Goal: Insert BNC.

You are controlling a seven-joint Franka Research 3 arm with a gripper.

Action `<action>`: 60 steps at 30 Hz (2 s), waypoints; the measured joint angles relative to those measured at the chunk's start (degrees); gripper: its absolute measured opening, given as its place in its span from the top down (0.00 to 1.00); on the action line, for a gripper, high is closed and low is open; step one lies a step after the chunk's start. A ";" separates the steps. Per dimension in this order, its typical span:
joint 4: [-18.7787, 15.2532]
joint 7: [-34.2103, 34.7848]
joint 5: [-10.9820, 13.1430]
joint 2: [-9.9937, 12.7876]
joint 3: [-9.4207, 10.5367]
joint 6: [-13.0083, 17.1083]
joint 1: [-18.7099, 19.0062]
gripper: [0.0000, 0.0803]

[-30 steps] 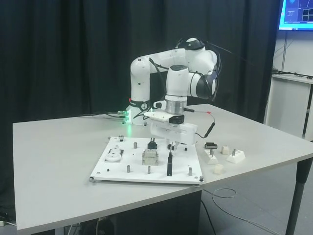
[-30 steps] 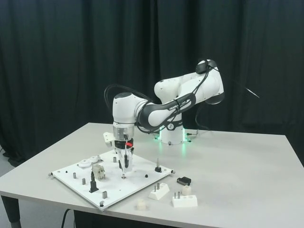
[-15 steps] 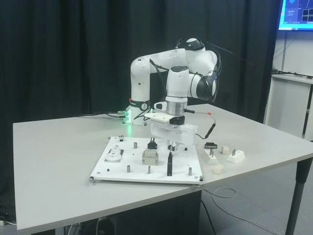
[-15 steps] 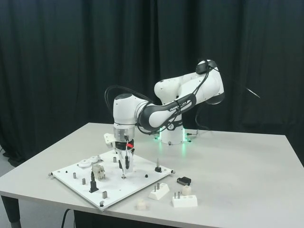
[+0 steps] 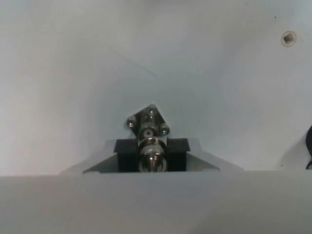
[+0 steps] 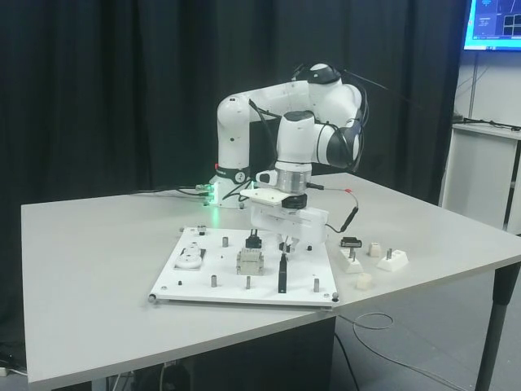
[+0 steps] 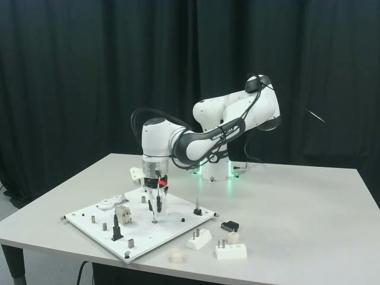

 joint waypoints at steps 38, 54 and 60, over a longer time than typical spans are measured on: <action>-1.59 0.61 0.82 -0.03 0.43 1.96 1.28 0.85; -1.80 0.61 1.24 -0.03 0.55 3.22 1.28 0.85; -1.90 0.61 1.57 -0.03 0.62 3.85 1.28 0.85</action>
